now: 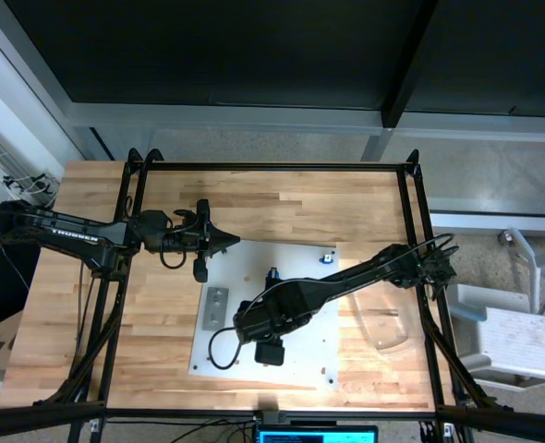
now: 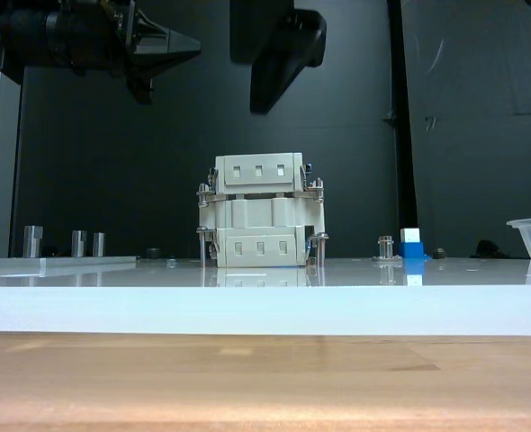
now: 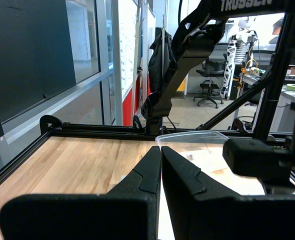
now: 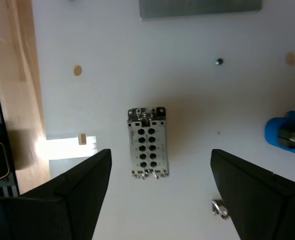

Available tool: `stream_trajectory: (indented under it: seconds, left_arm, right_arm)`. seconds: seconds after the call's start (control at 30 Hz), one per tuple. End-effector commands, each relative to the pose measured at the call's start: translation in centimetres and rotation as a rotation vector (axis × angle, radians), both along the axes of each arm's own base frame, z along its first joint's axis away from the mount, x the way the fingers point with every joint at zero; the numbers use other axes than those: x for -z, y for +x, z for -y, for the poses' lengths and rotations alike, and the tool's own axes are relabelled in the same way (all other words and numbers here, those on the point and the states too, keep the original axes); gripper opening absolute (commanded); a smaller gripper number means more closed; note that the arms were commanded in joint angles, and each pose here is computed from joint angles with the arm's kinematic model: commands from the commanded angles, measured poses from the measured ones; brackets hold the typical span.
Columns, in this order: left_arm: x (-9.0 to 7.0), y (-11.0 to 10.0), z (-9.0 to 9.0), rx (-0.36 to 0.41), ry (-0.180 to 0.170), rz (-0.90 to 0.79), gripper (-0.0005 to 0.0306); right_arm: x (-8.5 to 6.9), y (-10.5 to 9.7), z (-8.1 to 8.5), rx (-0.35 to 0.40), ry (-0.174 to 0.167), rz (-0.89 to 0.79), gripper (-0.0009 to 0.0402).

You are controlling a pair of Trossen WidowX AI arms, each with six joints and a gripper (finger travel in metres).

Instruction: Remove the HAN10-E connector and place it in the container

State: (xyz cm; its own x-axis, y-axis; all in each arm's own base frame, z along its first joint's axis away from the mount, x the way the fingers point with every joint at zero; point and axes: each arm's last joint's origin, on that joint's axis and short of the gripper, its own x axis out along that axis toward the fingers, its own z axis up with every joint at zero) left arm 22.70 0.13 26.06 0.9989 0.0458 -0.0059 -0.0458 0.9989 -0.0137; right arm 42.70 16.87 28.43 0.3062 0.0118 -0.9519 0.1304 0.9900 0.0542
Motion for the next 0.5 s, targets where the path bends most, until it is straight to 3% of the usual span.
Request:
stream_trajectory:
  seconds: [0.03,0.5]
  left_arm:
    - [0.0,0.0,0.0,0.000,0.000,0.001,0.0000]
    - [0.0,0.0,0.0,0.000,0.000,0.001,0.0000]
  right_arm:
    - [0.8,0.3,-0.2,-0.003,-0.007,-0.014,0.0300]
    - [3.2,1.2,-0.7,-0.029,-0.027,-0.047,0.0307]
